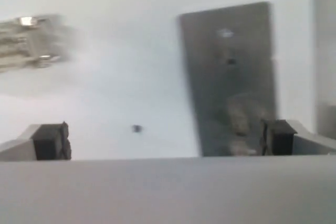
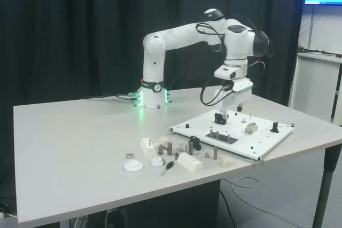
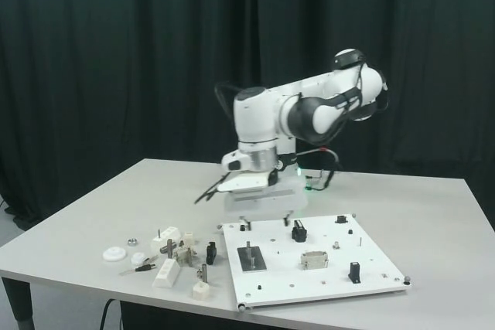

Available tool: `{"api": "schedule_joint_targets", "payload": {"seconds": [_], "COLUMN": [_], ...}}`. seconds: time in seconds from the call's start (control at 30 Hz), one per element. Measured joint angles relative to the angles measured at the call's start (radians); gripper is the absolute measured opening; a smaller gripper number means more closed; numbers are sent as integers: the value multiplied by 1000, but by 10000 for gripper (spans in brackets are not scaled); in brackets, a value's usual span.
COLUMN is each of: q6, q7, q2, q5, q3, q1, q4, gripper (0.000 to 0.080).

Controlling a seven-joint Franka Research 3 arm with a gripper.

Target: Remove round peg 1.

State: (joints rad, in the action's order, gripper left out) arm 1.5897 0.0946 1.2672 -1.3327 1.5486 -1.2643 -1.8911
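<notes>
Though small, upright grey peg

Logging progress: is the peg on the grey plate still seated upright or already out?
Seated upright: the peg stands in the grey plate; the open gripper holds nothing.

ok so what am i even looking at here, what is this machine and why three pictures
It is a white robot arm bolted to a grey table. Two pictures come from cameras standing in the room. The third looks down from the arm's wrist, past its two black fingertips. The hand is open, holds nothing and hovers over a white board. On that board stands a grey plate with upright pegs. Loose small parts lie on the table beside the board.
</notes>
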Motion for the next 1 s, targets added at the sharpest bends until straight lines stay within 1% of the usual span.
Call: {"api": "schedule_joint_targets", "payload": {"seconds": [0.27,0.47,0.67,1.0], "q6": [-2,3,21,72], "q7": [-109,-186,-247,-314], "q2": [-8,-9,-9,-9], "q5": [23,32,36,39], "q3": [0,0,-6,-35], "q1": [-117,-200,-272,-373], "q4": [-25,-40,-50,-75], "gripper": [800,800,800,800]}}
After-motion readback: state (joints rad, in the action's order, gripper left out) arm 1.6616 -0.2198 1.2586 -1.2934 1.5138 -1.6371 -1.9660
